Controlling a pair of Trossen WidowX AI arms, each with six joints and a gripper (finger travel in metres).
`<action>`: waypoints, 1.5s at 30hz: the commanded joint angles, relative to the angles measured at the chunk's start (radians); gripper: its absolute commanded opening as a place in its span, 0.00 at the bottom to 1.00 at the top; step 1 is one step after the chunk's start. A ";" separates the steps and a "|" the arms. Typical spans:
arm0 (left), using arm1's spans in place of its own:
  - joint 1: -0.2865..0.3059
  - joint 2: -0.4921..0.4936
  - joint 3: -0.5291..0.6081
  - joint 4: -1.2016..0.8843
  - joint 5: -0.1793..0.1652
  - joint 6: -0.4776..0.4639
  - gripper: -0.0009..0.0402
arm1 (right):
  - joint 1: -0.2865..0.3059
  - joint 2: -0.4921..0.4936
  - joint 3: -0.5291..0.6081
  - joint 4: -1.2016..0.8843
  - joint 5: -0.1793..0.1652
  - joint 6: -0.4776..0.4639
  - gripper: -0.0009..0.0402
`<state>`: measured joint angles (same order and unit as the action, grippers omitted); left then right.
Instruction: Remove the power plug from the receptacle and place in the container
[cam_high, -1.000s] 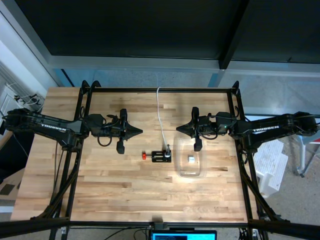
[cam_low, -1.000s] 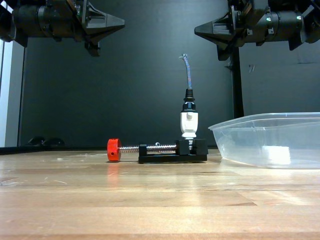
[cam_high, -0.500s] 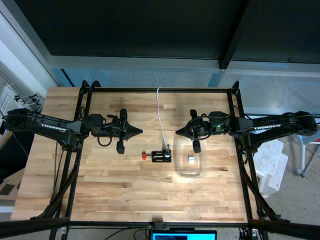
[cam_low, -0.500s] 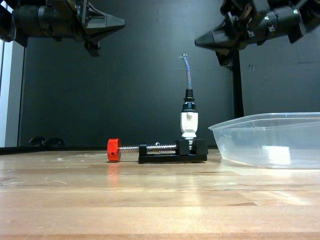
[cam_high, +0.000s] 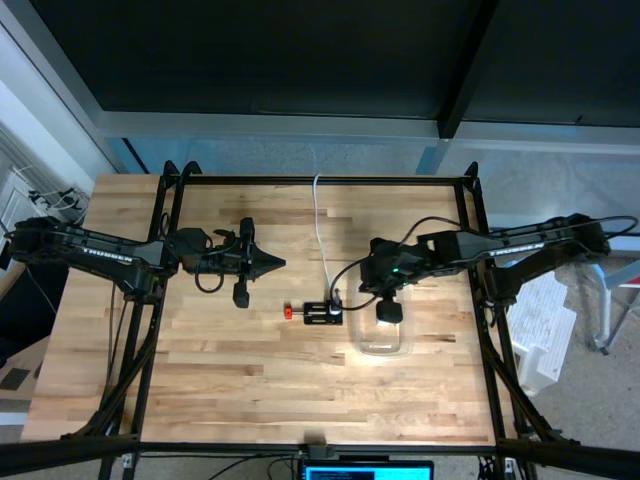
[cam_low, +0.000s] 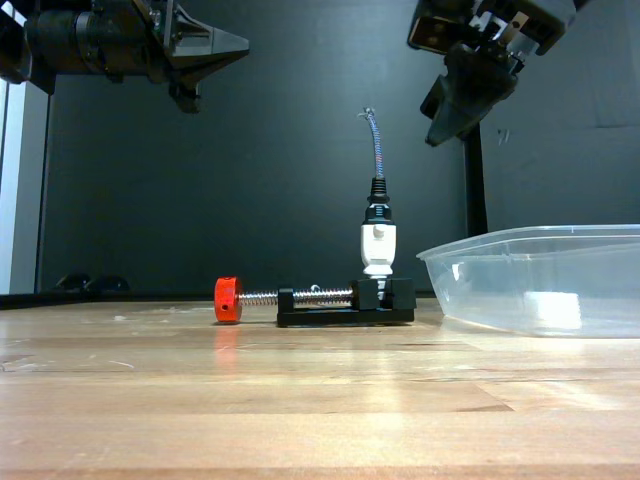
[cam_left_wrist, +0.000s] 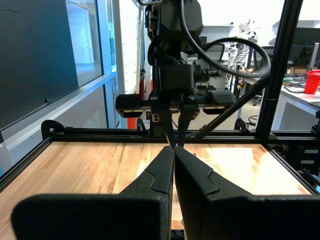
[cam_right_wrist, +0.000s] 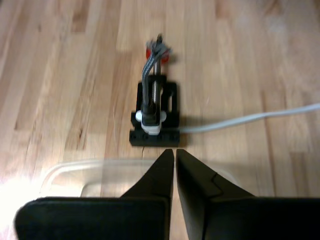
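Power plug seated upright in the receptacle clamped by the vise. Right end effector, closed, is held nearer, above the vise's container side. Left end effector, also closed, is parked high past the vise's knob.

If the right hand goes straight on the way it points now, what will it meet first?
Probably the black vise holding the white socket, though depth is unclear. The right hand, shut, hangs above the edge of the tub; the left hand, shut, is high at the left.
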<state>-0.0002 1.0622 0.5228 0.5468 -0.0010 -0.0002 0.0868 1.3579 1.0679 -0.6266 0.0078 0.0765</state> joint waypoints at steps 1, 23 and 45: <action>0.000 0.000 0.000 0.000 0.000 0.000 0.02 | 0.009 0.069 0.070 -0.064 0.002 0.023 0.18; 0.000 0.000 0.000 0.000 0.000 0.000 0.02 | 0.058 0.420 0.346 -0.169 0.053 0.046 0.64; 0.000 0.000 0.000 0.000 0.000 0.000 0.02 | 0.062 0.463 0.346 -0.147 0.053 0.050 0.33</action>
<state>-0.0002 1.0622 0.5224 0.5472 -0.0010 -0.0002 0.1493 1.8206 1.4147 -0.7734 0.0605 0.1265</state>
